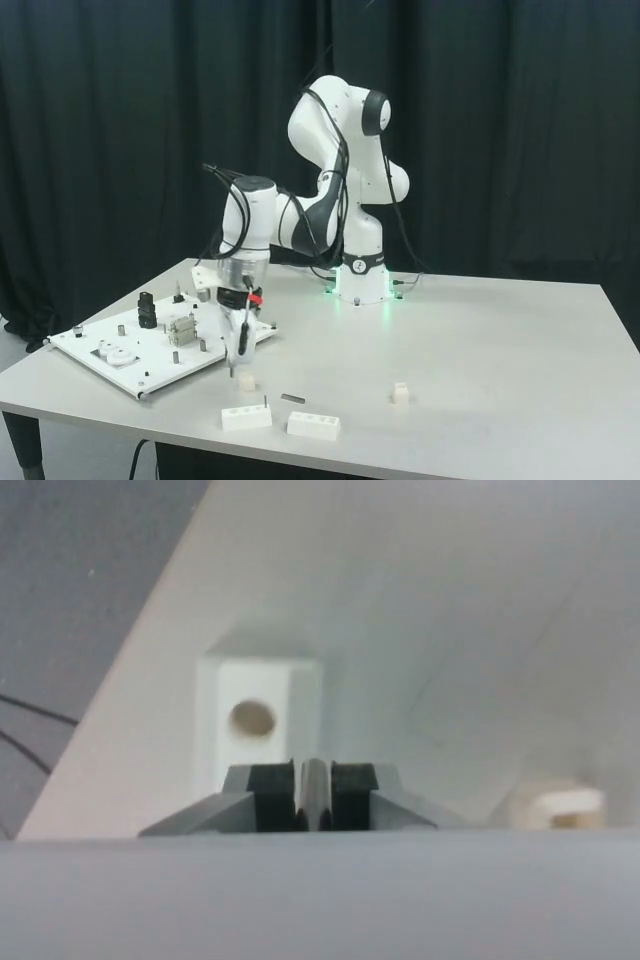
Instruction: Insert round peg 2.
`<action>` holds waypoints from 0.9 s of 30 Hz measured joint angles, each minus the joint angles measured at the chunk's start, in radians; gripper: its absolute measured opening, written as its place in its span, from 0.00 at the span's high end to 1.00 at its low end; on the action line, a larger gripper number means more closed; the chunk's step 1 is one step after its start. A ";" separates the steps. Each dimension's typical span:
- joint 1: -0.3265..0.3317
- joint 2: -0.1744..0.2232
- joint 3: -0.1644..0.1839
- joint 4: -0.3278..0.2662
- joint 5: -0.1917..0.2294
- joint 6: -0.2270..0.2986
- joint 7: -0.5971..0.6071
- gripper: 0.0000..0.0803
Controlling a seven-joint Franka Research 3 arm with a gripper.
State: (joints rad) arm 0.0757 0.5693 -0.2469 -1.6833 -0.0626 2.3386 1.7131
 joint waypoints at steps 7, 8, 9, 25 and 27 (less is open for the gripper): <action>-0.032 -0.025 0.000 0.001 -0.082 -0.049 -0.003 0.91; -0.037 -0.028 0.000 0.001 -0.093 -0.055 -0.006 0.91; -0.042 -0.032 0.000 0.001 -0.104 -0.062 -0.010 0.91; -0.150 -0.061 -0.002 0.000 -0.207 -0.146 -0.118 0.91; -0.163 -0.063 -0.007 -0.002 -0.210 -0.150 -0.141 0.91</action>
